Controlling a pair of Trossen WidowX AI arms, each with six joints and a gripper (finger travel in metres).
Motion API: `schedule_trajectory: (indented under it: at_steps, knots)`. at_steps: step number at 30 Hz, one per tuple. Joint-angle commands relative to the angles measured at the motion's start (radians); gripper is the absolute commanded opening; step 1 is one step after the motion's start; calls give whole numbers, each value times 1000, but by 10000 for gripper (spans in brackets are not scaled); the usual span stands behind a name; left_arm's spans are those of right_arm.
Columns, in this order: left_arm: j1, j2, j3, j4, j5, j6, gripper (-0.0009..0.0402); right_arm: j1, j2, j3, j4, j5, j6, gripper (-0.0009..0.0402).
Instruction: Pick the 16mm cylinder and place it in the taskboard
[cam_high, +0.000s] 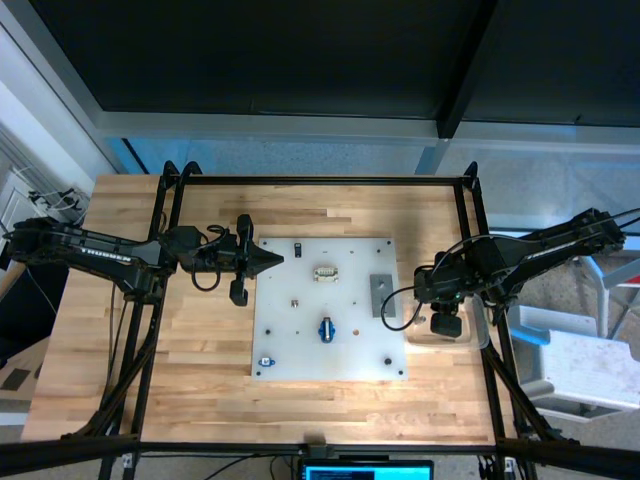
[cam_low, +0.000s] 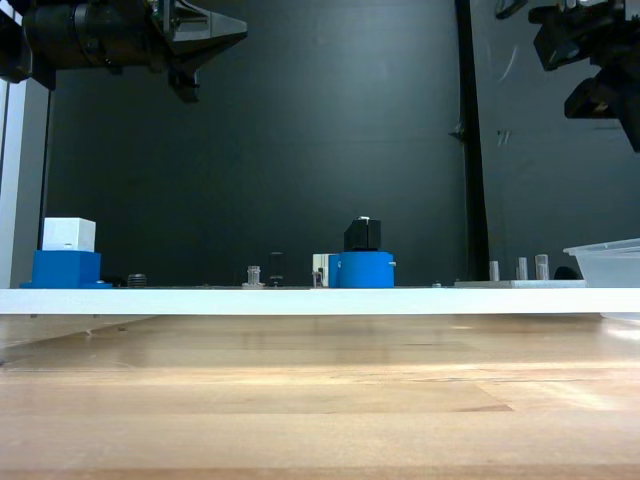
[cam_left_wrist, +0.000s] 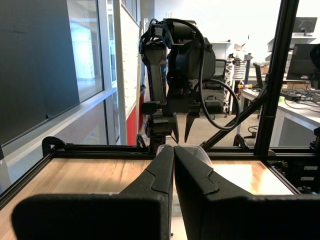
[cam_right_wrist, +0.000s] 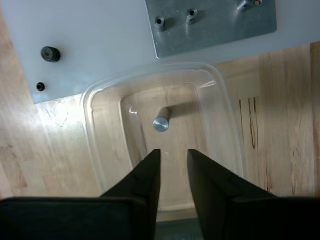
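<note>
The 16mm cylinder (cam_right_wrist: 161, 123), a small grey metal peg, lies inside the clear plastic tray (cam_right_wrist: 100, 150). My right gripper (cam_right_wrist: 173, 157) hangs above that tray, open, with nothing between its fingers; in the high view the right gripper (cam_high: 446, 322) is just off the right edge of the taskboard (cam_high: 300, 350). The taskboard is a white square plate carrying a blue fitting (cam_high: 326, 329) and a grey block (cam_high: 382, 294). My left gripper (cam_high: 268, 258) hovers high over the board's left edge, its fingers shut together with nothing held.
A black frame (cam_high: 320, 181) runs around the wooden table (cam_high: 200, 400). The grey block (cam_right_wrist: 215, 22) carries small pegs and holes. A black knob (cam_right_wrist: 50, 53) sits on the board near the tray. A small blue and white connector (cam_high: 266, 361) sits at the board's front left.
</note>
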Motion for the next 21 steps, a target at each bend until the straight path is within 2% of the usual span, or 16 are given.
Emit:
schedule_trajectory:
  at_steps: [1,8,11,17,21]
  knots:
    - [0,0,0,0,0,0,0,11,0,-34,36,2,9,108]
    - [0,0,0,0,0,0,0,35,7,-106,105,7,28,145]
    - [0,0,0,0,0,0,0,43,7,-127,121,28,51,154]
    - [0,0,0,0,0,0,0,58,30,-142,140,50,79,163]
    - [0,0,0,0,0,0,0,76,45,-148,157,50,86,162]
